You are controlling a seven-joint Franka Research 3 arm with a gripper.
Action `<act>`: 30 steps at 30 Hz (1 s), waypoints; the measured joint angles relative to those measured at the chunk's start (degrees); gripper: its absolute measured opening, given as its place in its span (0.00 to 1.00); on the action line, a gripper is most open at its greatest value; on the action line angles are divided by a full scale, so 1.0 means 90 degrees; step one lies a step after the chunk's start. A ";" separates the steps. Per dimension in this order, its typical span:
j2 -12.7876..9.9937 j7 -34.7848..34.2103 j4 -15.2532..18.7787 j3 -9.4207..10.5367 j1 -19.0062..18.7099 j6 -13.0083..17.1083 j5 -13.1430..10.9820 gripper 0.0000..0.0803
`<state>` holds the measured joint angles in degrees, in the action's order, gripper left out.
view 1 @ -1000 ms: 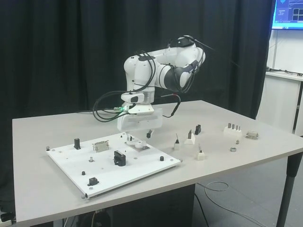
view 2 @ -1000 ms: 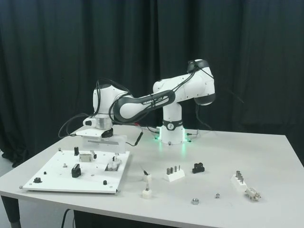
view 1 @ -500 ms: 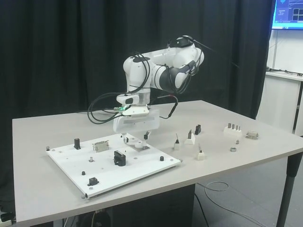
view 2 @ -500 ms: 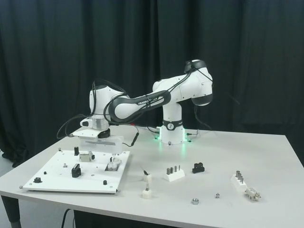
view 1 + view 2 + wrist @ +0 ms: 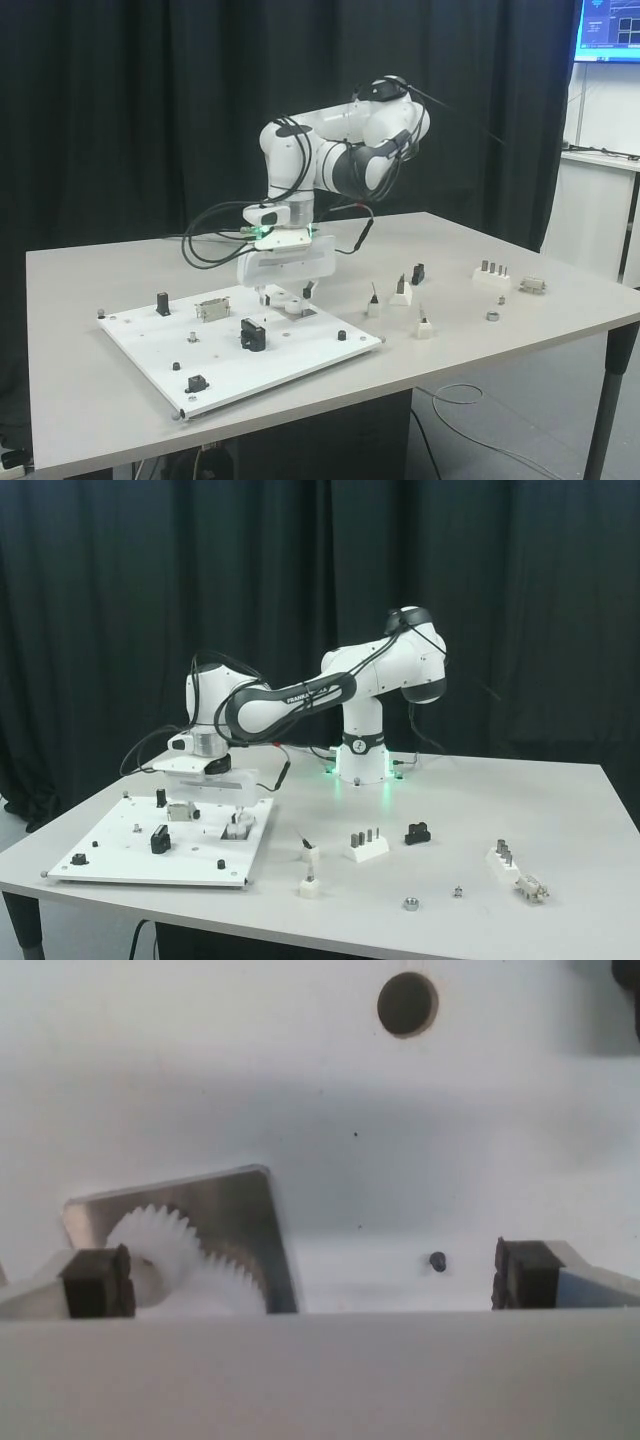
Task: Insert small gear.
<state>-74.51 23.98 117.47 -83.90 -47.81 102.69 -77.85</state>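
Two white toothed gears (image 5: 175, 1255) sit meshed on a grey metal plate (image 5: 255, 1220) set into the white board (image 5: 300, 350). The same gear plate (image 5: 296, 306) (image 5: 238, 829) shows in both room views. My gripper (image 5: 310, 1276) hangs just above the board, open, with bare board between its black pads. One fingertip (image 5: 96, 1281) stands over the edge of the gears; the other is well off the plate. From the room cameras the gripper (image 5: 285, 292) (image 5: 213, 810) hovers beside and slightly above the gear plate.
On the board stand a black block (image 5: 253, 335), a black post (image 5: 162, 302), a grey connector (image 5: 212, 308) and a low black part (image 5: 196, 381). To the right of the board lie small white stands (image 5: 402, 293), a pegged block (image 5: 490, 273) and a nut (image 5: 492, 315).
The hand has risen off the gear plate and shifted sideways along the board, away from the loose parts on the table. The gears stay on the plate.
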 joint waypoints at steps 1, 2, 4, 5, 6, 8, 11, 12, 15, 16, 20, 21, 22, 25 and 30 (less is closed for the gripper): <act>0.0000 0.0000 0.0000 0.0014 0.0007 0.0000 -0.0006 1.00; 0.0000 0.0000 0.0000 0.0026 0.0012 0.0000 -0.0013 1.00; -0.0002 0.0000 0.0000 0.0050 0.0024 0.0000 -0.0024 1.00; -0.0003 0.0000 0.0000 0.0058 0.0029 0.0000 -0.0028 1.00; -0.0003 0.0001 0.0000 0.0066 0.0033 0.0000 -0.0031 1.00; -0.0003 0.0009 0.0000 0.0072 0.0039 0.0000 -0.0037 1.00; -0.0003 0.0023 0.0000 0.0072 0.0039 -0.0001 -0.0041 1.00; -0.0003 0.0030 0.0000 0.0072 0.0039 -0.0001 -0.0042 1.00; -0.0003 0.0058 0.0000 0.0072 0.0040 -0.0001 -0.0045 1.00; -0.0003 0.0071 0.0000 0.0072 0.0040 -0.0001 -0.0047 1.00; -0.0004 0.0109 0.0000 0.0073 0.0041 -0.0001 -0.0054 1.00; -0.0004 0.0116 0.0000 0.0073 0.0041 -0.0001 -0.0056 1.00; -0.0003 0.0120 0.0000 0.0074 0.0041 -0.0001 -0.0057 1.00; -0.0004 0.0126 0.0000 0.0074 0.0041 -0.0003 -0.0059 1.00; -0.0004 0.0128 -0.0004 0.0069 0.0038 -0.0033 -0.0060 1.00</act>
<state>-74.54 25.14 117.44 -83.28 -47.46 102.39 -78.39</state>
